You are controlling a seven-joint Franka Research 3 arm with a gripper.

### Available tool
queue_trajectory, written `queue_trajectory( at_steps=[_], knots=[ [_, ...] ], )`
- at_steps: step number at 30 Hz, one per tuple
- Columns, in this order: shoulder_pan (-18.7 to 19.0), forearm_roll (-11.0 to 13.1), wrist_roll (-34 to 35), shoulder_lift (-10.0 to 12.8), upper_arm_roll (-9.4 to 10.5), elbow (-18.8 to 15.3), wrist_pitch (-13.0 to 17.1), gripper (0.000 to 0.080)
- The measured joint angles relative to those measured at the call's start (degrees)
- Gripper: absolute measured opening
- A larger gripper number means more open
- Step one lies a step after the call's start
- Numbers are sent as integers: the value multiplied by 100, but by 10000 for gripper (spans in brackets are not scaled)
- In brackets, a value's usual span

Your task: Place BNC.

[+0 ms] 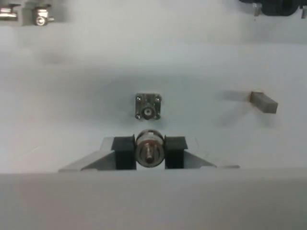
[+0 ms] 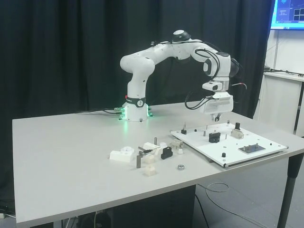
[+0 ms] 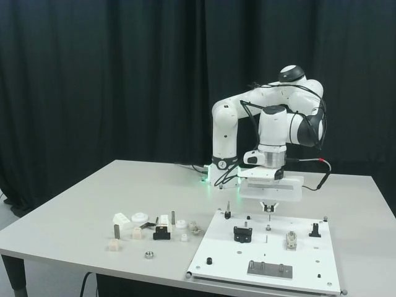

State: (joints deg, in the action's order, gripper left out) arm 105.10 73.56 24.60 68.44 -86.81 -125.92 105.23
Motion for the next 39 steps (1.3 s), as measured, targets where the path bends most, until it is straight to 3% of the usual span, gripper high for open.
queue_trajectory(
  at_steps=[39],
  knots=[
    [-1,11,241,0,3,-52,-3,124]
  ],
)
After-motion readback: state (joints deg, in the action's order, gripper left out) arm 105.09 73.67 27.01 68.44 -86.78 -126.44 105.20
